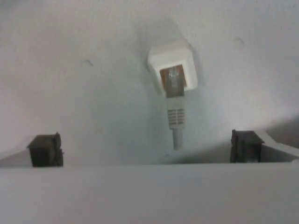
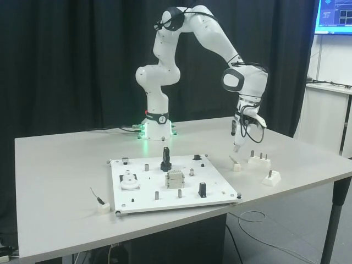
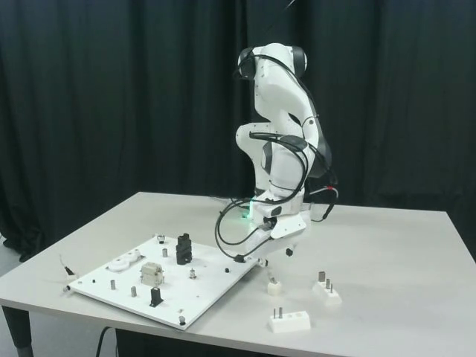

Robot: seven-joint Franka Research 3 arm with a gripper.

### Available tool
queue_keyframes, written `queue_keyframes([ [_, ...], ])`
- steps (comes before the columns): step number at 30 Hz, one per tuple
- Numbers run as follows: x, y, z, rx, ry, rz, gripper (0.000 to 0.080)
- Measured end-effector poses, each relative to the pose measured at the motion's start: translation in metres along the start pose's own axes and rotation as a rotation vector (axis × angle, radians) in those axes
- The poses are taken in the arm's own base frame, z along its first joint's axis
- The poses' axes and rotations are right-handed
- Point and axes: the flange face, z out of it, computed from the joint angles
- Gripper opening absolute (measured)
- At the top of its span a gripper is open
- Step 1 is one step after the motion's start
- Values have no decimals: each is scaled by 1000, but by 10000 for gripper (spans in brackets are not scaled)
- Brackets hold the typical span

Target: Pick Ethernet.

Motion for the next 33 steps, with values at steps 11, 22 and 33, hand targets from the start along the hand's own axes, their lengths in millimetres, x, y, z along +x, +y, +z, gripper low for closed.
queue_keyframes([
  [11,6,3,14,-3,25,-36,800],
  [22,8,7,32,-14,6,-38,800],
  [33,7,0,46,-12,-10,-46,800],
])
